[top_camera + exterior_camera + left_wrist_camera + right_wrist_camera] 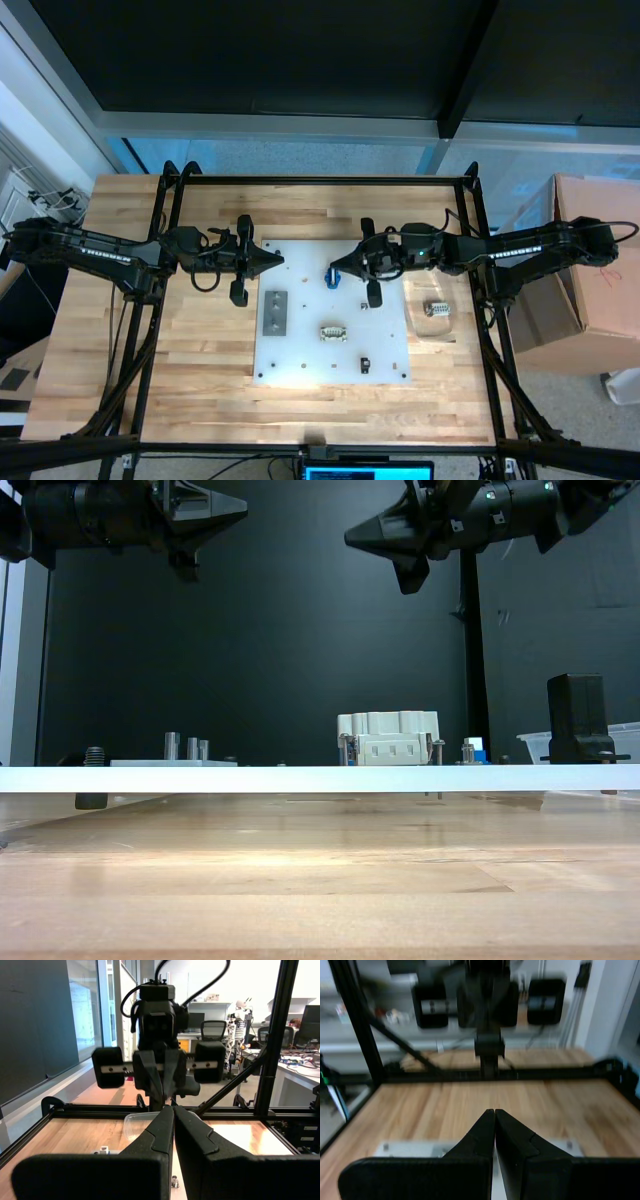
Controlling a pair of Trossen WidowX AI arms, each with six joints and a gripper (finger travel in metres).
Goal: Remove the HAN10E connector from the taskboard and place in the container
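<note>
a clear container (424, 333) sits on the worktop (200, 360) just right of the white task board (300, 365). in it lies a beige piece that looks like the han10e connector (435, 310), free of both hands, long axis roughly left to right. a similar beige connector base (334, 332) stands on the board. the right hand (334, 269) hangs high over the board's far side, pointing left, fingers pressed together and holding nothing. the left hand (277, 258) faces it from the left, also closed and holding nothing.

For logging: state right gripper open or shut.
Right gripper shut, empty: fingers meet, above board. Left gripper same. One connector in container, another on board.
</note>
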